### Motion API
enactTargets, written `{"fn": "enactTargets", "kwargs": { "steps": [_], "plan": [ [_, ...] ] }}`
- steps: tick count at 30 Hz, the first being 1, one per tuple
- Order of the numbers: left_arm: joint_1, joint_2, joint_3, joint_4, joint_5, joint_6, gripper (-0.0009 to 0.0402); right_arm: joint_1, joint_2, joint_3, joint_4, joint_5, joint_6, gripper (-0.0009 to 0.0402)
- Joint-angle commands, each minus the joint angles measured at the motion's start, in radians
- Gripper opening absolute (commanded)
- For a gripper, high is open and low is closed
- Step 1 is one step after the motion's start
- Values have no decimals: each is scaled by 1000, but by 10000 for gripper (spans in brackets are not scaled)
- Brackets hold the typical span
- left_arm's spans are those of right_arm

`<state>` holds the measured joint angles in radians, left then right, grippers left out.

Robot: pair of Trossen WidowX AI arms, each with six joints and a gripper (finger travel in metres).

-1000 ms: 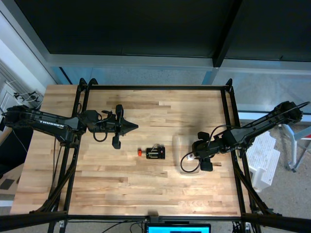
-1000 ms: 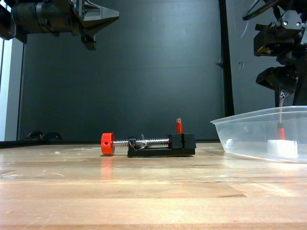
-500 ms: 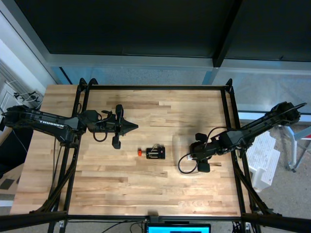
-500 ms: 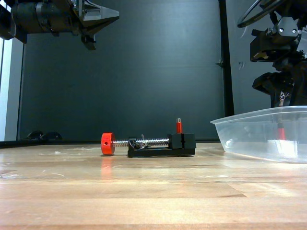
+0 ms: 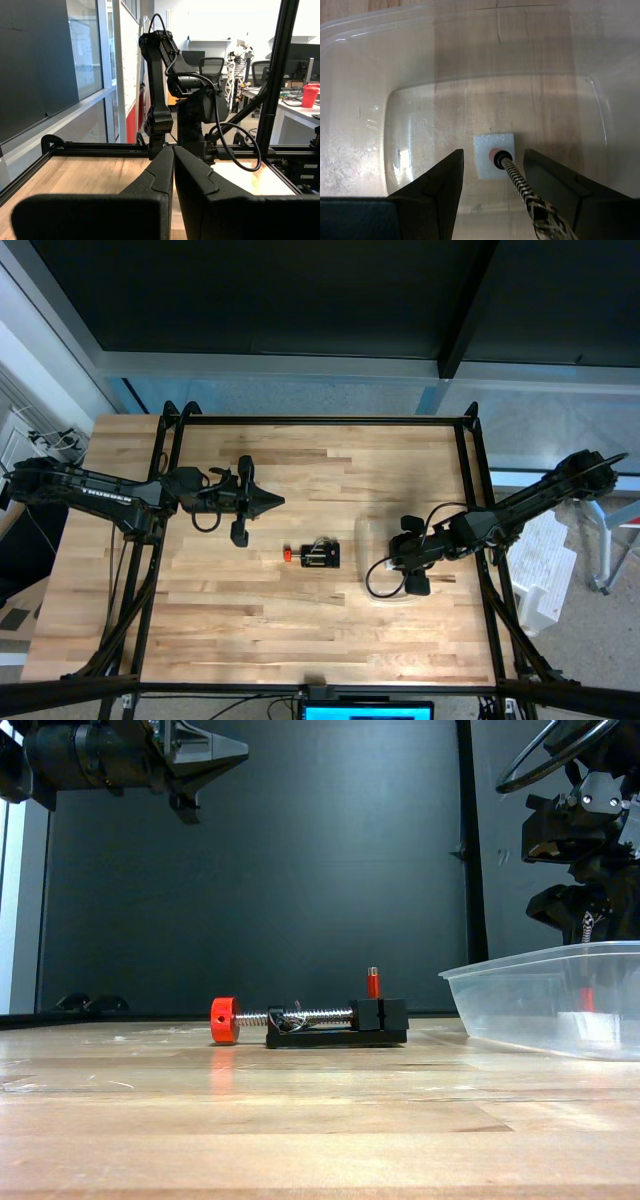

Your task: Pick the RCA connector and install on taskboard

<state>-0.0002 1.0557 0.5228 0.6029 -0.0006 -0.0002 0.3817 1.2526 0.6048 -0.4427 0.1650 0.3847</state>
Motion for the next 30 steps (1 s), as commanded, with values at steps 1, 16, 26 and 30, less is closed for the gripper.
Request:
{"fn": "enactTargets", "kwargs": {
  "steps": [1,16,26,30],
  "plan": [
    [0,0,0,0,0,0,0,-1,0,-8,14,3,0,165],
    [0,0,0,0,0,0,0,-2,23,-15,40,-2,0,124],
    [0,0,0,0,0,0,0,-2,34,-15,51,0,3,79],
    [0,0,0,0,0,0,0,-2,34,-15,52,0,4,64]
  ]
}}
